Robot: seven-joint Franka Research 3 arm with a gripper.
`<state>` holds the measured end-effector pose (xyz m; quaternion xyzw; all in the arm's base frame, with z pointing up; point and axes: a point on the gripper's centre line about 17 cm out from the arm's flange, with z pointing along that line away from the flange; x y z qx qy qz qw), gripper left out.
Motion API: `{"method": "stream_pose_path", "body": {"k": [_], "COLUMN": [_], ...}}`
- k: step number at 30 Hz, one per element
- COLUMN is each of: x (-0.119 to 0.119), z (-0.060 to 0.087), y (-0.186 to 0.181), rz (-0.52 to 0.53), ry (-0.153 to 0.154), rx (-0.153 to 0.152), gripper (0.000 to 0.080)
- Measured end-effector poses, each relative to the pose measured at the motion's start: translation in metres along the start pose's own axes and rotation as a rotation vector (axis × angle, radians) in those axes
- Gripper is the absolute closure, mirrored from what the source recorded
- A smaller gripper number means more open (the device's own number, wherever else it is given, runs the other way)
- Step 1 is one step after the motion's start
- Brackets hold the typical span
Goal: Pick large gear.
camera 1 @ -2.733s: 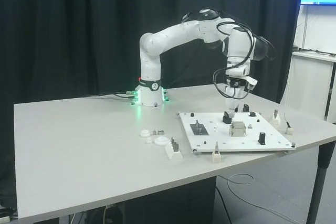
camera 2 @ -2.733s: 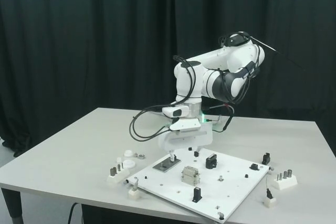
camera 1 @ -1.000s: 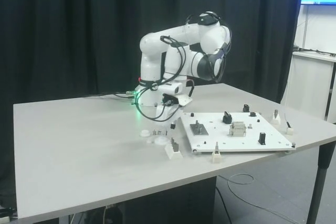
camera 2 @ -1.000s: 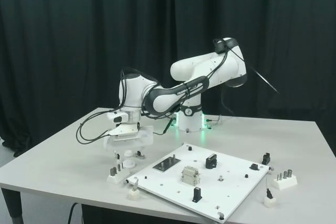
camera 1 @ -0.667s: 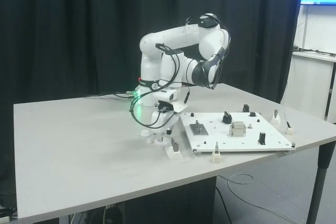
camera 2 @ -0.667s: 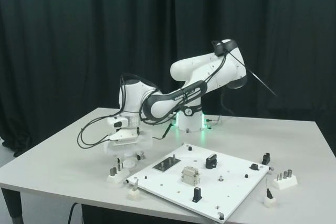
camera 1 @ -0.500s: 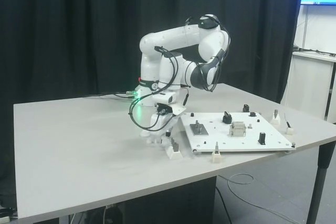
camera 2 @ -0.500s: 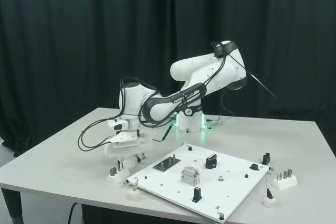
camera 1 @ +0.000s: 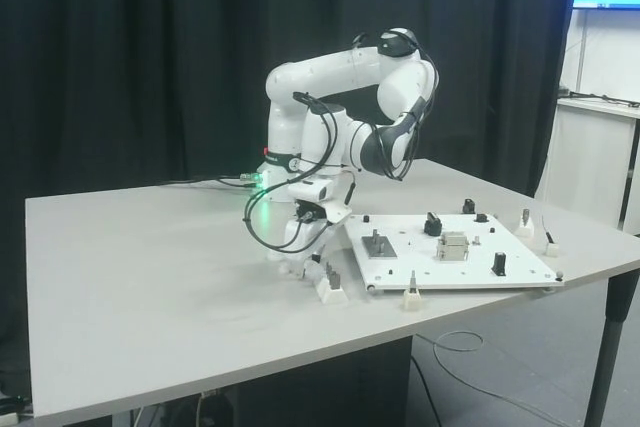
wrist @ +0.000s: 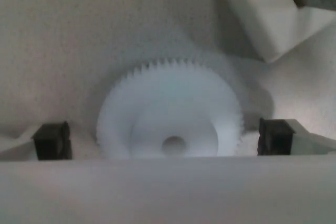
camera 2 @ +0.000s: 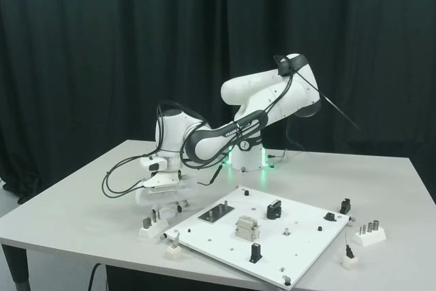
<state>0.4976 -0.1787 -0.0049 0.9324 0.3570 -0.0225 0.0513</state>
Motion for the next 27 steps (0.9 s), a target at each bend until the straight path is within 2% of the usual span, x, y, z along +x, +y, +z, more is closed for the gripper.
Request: {"method": "stream_pose_path", "body": {"k": [4, 5, 10, 11, 19, 27], "x": [0.002, 0.003, 0.003, 0.003, 0.005, 0.006], "z": [0.001, 0.001, 0.001, 0.001, -0.001, -0.015], "y": [0.000, 0.000, 0.000, 0.000, 0.001, 0.006], "rz": [0.004, 0.005, 0.008, 0.009, 0.014, 0.030], "ry": [0.008, 0.011, 0.016, 0.017, 0.022, 0.028], "rx": [-0.001, -0.001, 0.000, 0.000, 0.003, 0.002], "gripper": [0.0003, 0.0136, 0.0136, 0.0208, 0.0207, 0.0207]}}
